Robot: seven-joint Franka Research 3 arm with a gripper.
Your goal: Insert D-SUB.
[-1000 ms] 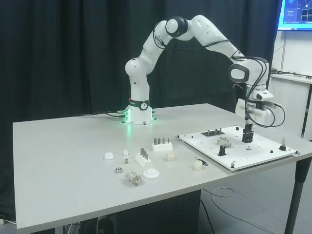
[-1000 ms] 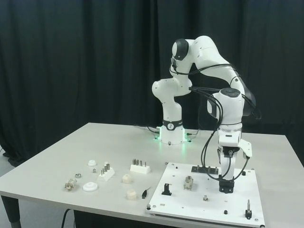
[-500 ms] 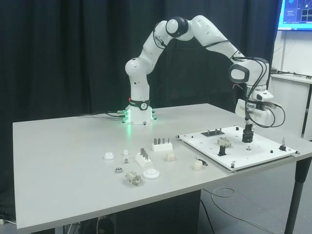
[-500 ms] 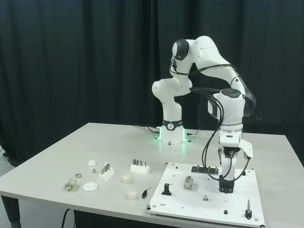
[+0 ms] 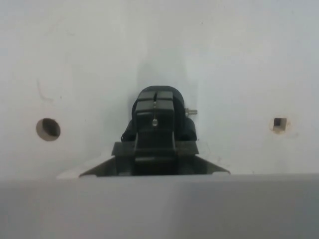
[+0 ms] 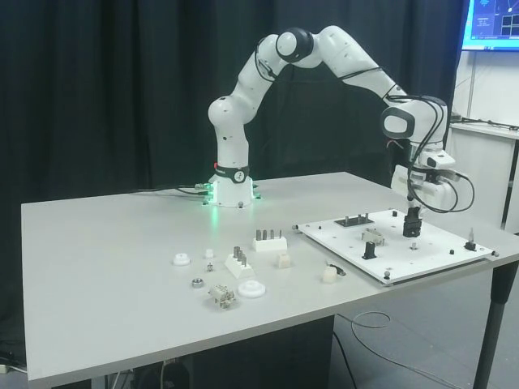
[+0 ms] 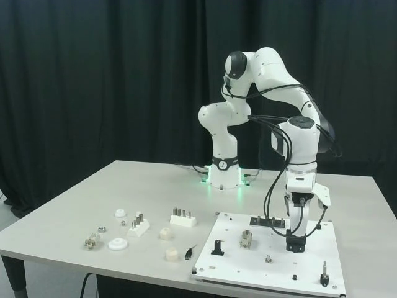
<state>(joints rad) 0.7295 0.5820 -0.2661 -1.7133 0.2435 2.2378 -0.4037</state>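
The claw (image 6: pixel 412 229) has risen slightly, clamped on the black D-SUB (image 5: pixel 155 117); any tilt could jam it against the white board (image 7: pixel 260 270) directly below.

Gripper lifts slightly off the board

The gripper (image 6: pixel 412 230) with its black part now sits a little higher above the white board (image 6: pixel 438 251) than a second ago, near the board's far right edge.
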